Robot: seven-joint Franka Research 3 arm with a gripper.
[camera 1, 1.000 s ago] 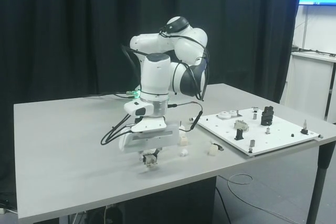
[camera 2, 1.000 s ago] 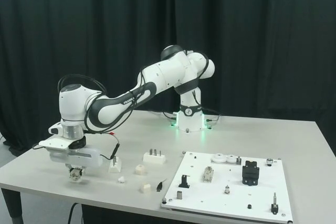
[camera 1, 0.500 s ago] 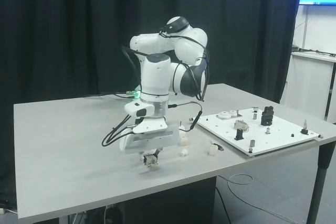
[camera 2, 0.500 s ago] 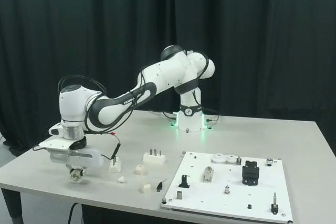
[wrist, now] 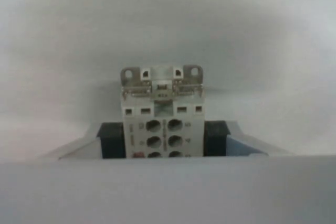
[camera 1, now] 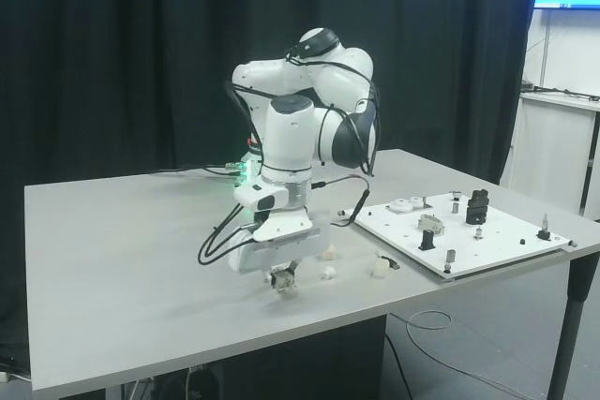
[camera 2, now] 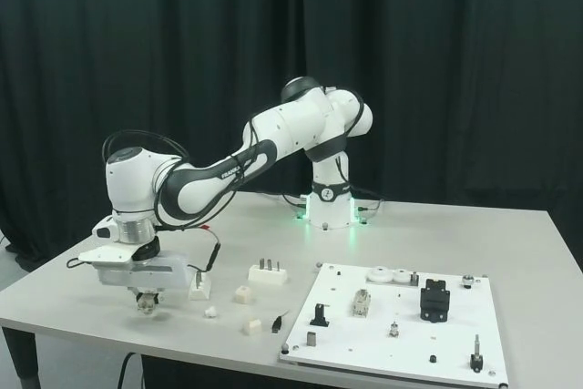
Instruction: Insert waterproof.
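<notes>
My gripper (camera 1: 281, 280) is shut on a small white connector block (wrist: 163, 93) with several round sockets and a metal clip at its far end. In the wrist view the black pads (wrist: 111, 140) press on both sides of the block. The gripper (camera 2: 146, 301) hangs low over the grey table (camera 1: 122, 250) near its front edge, with the connector (camera 2: 146, 303) just above the surface. A white board (camera 1: 487, 236) with several small fixtures lies apart from it, further along the table.
Small white parts (camera 1: 327, 274) and a white block with pins (camera 2: 268, 272) lie on the table between the gripper and the board (camera 2: 364, 339). A black socket (camera 2: 434, 300) and other fixtures stand on the board. Cables (camera 1: 220, 236) hang from the wrist.
The arm has carried the held connector sideways toward the board and the loose white parts. The wrist has turned a little. The grip is unchanged.
</notes>
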